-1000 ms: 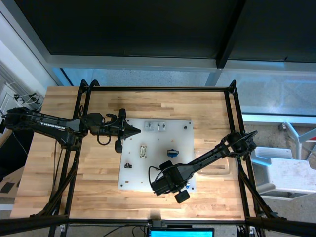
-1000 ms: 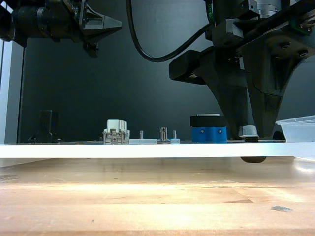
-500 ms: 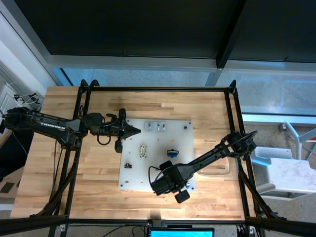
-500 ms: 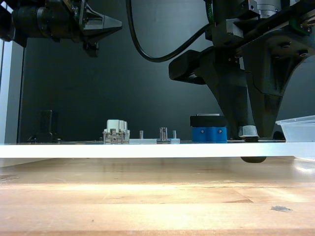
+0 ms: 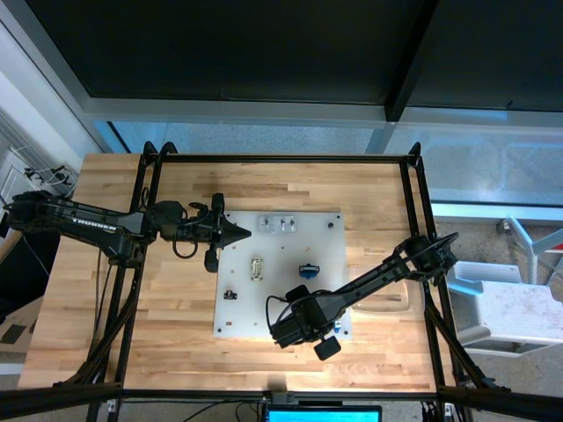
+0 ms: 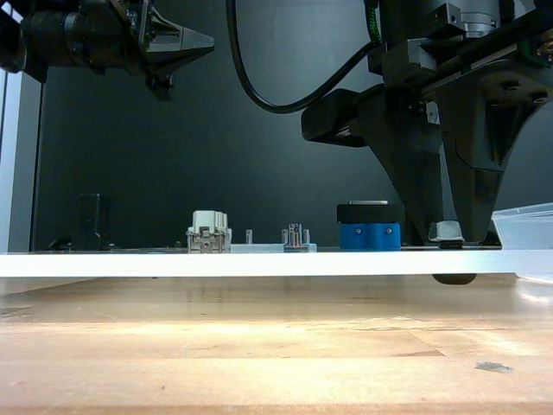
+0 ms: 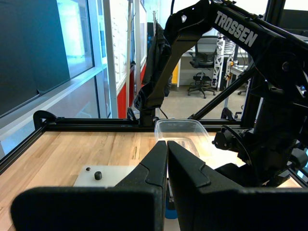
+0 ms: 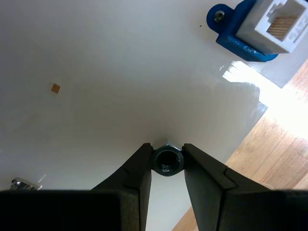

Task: Pick the M12 fastener and fasten on the M12 threads

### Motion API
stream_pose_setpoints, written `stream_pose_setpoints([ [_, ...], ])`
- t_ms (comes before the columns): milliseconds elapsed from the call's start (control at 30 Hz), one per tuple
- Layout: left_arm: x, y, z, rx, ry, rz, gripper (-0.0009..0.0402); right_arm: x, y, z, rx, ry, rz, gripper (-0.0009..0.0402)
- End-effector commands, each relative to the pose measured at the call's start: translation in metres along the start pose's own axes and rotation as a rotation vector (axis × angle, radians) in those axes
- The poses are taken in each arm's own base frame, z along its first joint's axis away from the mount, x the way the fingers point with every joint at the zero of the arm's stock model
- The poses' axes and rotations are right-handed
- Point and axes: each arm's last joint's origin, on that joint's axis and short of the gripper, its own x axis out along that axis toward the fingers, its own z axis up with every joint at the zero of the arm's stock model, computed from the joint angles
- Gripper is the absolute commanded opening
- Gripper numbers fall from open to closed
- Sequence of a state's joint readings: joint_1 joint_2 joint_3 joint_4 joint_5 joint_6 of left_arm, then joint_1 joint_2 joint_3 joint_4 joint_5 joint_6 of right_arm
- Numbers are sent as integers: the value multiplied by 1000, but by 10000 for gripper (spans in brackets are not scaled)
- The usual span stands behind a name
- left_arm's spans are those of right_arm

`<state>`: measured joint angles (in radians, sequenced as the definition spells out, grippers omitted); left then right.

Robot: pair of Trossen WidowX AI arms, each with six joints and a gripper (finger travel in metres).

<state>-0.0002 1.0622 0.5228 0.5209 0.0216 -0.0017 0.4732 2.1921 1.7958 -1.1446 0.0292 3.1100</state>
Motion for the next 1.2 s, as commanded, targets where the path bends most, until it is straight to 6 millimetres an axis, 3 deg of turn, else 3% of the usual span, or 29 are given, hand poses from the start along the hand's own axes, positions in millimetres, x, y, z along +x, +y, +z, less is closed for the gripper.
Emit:
stream_pose_setpoints([
  [33,0,0,0,0,0,0,0,-5,0,-1,2,26,6,50],
  [367,0,0,0,0,0,0,0,-11,0,0,2,41,5,163],
  [500,0,0,0,0,0,0,0,-14,0,1,2,49,-6,189],
  [667,0,0,0,0,0,0,0,-32,0,2,-43,121,-23,204],
  [900,0,0,0,0,0,0,0,-62,3,13,-360,175,20,204],
  [1200,0,0,0,0,0,0,0,-70,3,20,-881,144,54,204],
])
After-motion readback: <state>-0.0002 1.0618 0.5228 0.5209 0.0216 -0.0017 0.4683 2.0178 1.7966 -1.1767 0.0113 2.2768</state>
